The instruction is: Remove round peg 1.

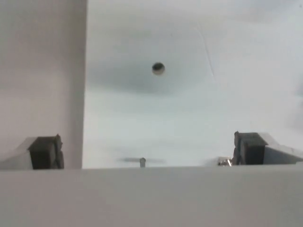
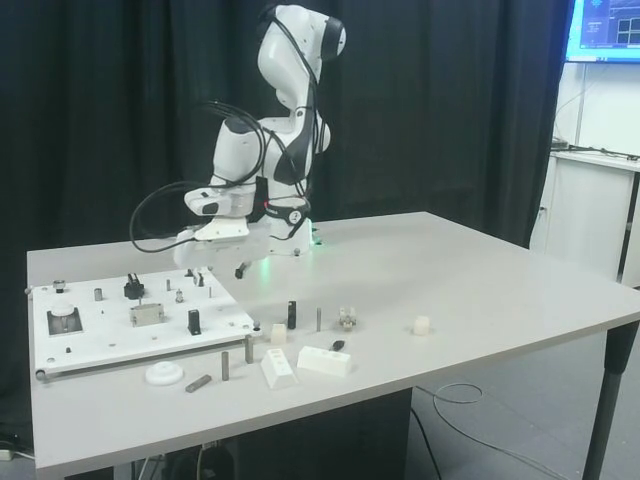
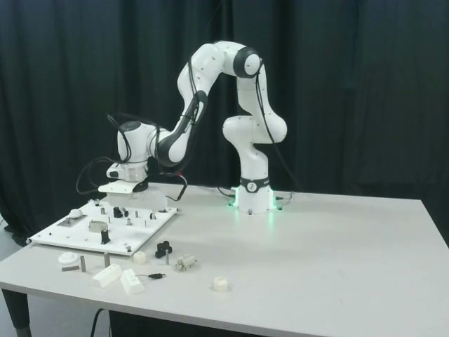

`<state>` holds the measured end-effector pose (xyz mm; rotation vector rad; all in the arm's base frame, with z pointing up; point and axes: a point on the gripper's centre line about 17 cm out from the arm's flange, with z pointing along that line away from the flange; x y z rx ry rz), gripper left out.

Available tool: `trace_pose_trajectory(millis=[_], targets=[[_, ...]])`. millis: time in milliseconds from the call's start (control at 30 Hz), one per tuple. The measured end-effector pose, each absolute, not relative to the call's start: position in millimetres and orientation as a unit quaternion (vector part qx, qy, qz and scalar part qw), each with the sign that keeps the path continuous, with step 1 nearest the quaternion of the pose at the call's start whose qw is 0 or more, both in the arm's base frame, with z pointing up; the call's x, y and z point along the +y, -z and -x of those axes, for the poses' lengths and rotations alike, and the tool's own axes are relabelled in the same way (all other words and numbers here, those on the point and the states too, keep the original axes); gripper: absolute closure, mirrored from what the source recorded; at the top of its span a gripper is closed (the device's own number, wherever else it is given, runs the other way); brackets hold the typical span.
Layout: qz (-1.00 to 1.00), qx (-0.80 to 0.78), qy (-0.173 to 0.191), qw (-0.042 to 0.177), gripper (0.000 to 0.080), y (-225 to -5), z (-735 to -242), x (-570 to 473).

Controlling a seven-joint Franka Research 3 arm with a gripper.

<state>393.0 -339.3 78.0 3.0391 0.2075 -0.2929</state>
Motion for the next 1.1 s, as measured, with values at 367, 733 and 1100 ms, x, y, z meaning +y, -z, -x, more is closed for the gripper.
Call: trace_pose_trajectory(millis=[367,733,1100], targets=[[-0.993,0.059,0.100,0.030,0.0003,-62.5,-369.8,-345.6],[-0.993,0.052,0.106,0.018,0.0003,-42.8,-350.7,-345.6],[-0.992,0.047,0.114,0.010,0.0003,-28.6,-339.4,-341.8]])
